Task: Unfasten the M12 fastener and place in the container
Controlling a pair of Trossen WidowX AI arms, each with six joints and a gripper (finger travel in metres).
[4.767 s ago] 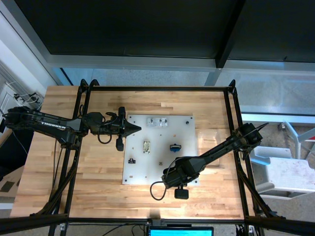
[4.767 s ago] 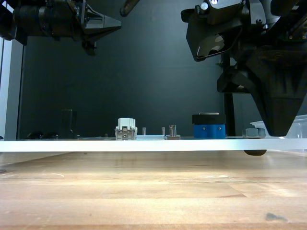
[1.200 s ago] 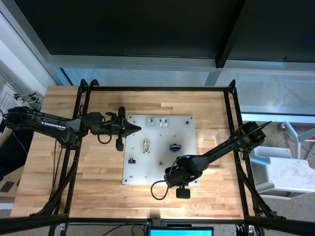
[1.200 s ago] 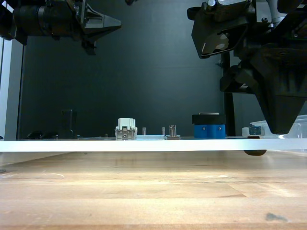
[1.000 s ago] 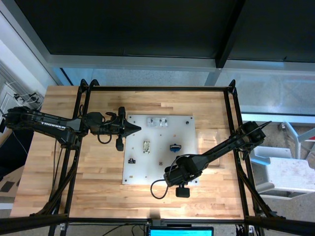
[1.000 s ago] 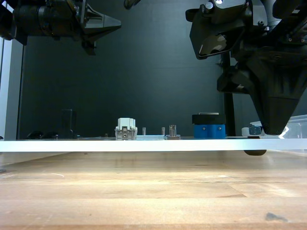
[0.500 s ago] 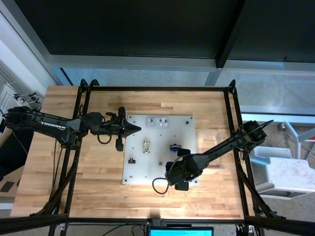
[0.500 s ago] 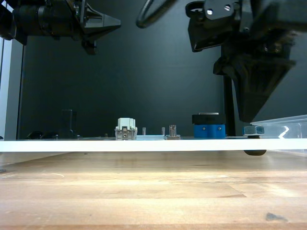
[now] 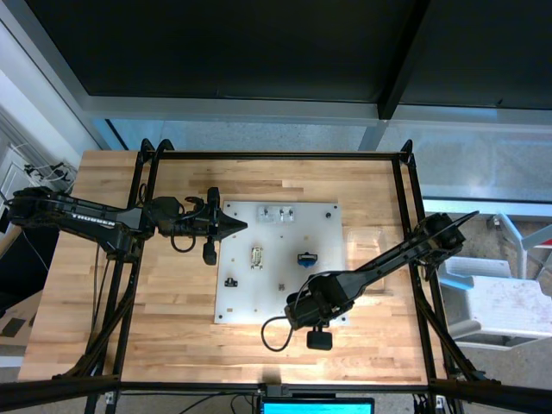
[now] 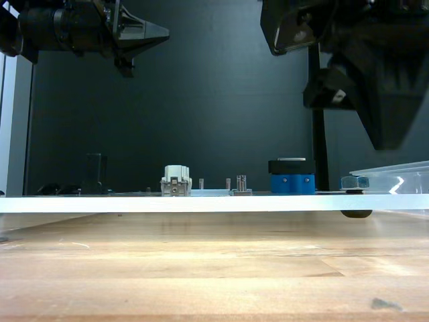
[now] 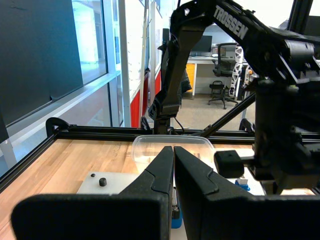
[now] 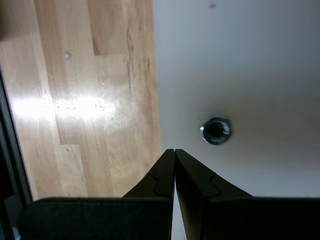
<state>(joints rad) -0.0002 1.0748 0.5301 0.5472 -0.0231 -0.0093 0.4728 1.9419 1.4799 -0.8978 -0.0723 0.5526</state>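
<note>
High view: your right end effector stood over the board's near right edge, with the left end effector parked well apart.
Low view: the right one had risen in the last half-second, leaving the M12 fastener below it and the container behind.
Right wrist view: it was clenched on nothing, with the fastener beside its tips, on its stud.
Left wrist view: the left one was clenched.
Judgement: the fastener was not extracted, so regrasp it.

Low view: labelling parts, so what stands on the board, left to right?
From left: white connector → silver post → blue-and-black part → M12 nut. Overhead: left gripper shut at left, right gripper shut at right.
</note>
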